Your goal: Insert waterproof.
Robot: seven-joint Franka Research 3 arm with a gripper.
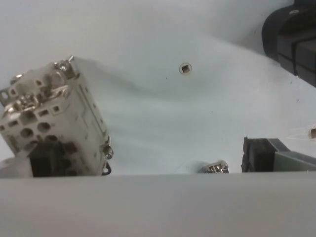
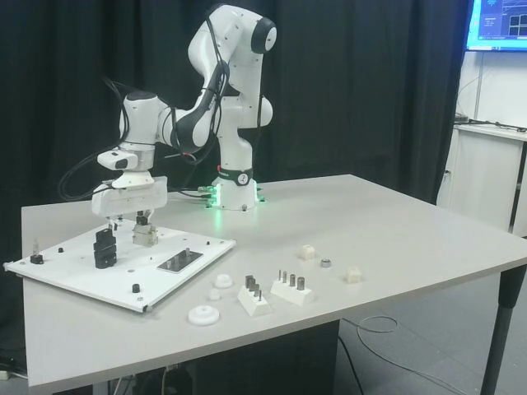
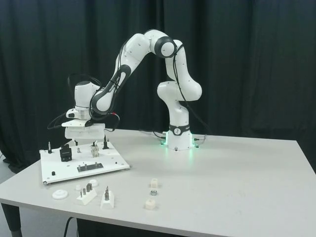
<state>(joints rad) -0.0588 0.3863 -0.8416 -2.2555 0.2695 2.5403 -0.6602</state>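
one white board [image 2: 82, 276], two pin blocks [image 2: 254, 301]

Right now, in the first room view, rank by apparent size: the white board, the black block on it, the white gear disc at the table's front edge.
1. white board, clearly largest.
2. black block and white gear disc look alike; the disc sits nearer the camera, so I won't rank them.
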